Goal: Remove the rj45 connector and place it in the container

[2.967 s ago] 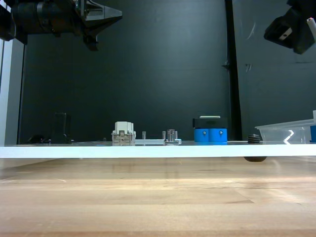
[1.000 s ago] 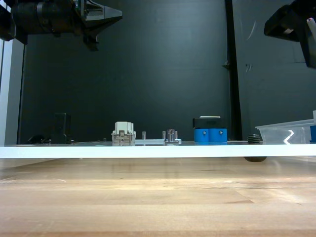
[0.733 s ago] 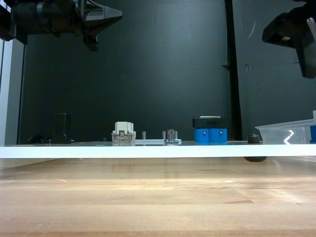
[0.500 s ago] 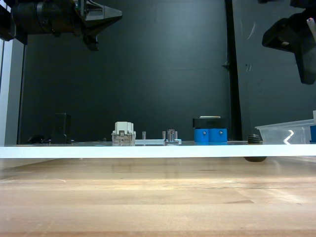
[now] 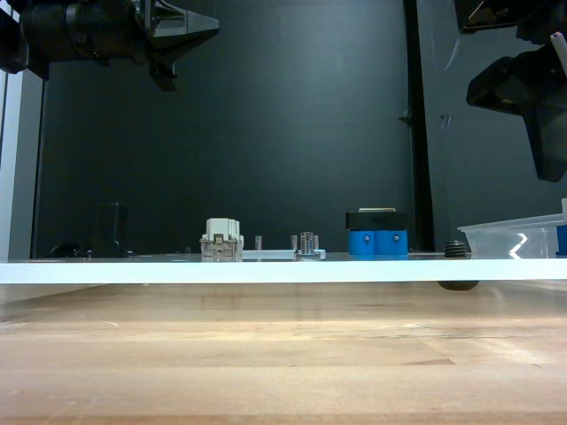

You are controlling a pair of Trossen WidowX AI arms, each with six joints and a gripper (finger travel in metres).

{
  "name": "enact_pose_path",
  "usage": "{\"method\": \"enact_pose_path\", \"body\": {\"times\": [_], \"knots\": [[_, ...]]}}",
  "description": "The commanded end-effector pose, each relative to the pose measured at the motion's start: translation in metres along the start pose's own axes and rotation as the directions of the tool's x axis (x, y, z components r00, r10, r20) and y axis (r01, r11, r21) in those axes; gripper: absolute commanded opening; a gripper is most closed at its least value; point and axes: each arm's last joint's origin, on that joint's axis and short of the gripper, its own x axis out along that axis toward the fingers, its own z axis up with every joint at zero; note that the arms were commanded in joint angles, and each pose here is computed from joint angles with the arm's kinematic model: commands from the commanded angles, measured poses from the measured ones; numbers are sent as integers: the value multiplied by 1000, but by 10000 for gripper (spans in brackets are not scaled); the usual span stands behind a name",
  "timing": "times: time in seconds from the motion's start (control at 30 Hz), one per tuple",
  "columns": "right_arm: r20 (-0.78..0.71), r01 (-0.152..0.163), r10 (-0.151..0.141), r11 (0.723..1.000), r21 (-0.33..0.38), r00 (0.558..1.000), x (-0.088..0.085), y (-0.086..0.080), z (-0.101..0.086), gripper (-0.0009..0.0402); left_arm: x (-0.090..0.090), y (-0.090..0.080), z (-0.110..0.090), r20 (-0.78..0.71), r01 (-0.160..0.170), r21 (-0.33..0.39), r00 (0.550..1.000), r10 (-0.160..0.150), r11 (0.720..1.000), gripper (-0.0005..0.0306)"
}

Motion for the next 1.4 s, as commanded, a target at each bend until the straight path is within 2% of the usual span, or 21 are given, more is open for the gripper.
{"method": "enact_pose_path", "body": {"times": [0.03,0.37,0.7,1.03,1.4], "knots": [[-8,8,-8,1000,2,1000,2,-2,0,171,0,0,0,0,0,0,1000,0,1000,1],[-18,16,-16,1000,4,1000,6,-4,-2,171,0,0,0,0,0,0,1000,0,1000,1],[-11,12,-12,1000,8,1000,9,-5,-2,170,0,0,0,0,0,0,1000,0,1000,1],[-9,17,-17,1000,11,1000,10,-5,-3,132,0,0,0,0,0,0,1000,0,1000,1],[-2,7,-7,1000,13,1000,13,-5,-4,125,0,0,0,0,0,0,1000,0,1000,1]]}}
